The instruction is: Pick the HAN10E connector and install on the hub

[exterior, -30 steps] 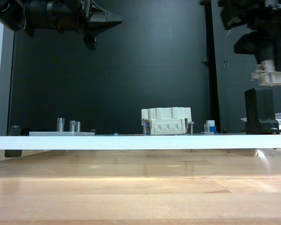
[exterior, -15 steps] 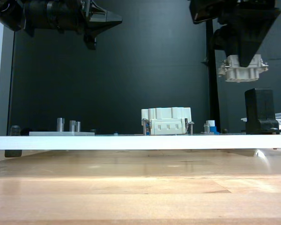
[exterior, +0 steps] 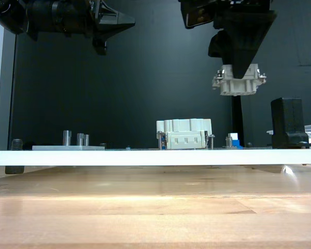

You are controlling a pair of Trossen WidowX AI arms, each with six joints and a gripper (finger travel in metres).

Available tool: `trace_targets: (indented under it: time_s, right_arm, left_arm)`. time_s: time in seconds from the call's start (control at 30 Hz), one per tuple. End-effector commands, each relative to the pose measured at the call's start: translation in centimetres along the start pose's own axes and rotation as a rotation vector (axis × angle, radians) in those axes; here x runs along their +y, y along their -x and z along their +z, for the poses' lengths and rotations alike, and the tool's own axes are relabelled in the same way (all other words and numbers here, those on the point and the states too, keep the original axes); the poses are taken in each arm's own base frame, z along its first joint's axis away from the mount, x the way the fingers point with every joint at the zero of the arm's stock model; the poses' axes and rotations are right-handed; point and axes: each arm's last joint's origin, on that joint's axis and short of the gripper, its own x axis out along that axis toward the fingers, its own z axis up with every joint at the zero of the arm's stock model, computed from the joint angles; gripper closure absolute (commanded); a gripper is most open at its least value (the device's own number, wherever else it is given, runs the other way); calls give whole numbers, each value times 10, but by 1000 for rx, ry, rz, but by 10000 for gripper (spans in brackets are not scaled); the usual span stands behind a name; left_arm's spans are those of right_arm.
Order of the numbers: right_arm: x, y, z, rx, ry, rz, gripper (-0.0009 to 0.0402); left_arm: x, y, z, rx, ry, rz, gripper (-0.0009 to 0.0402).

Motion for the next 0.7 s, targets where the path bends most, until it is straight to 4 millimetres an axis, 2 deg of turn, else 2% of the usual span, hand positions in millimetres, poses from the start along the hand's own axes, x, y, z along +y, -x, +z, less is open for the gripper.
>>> trace_targets:
  time_s: [0.03,0.4,0.7]
  right_arm:
    - [3,-4,6,3,-4,0,350]
    - [8,-18,13,14,-6,-5,350]
    - [9,-19,13,10,-4,-4,350]
  left_arm:
    - [0,0,0,0,0,0,393]
    - [0,0,0,0,0,0,393]
    - [0,0,0,0,0,0,393]
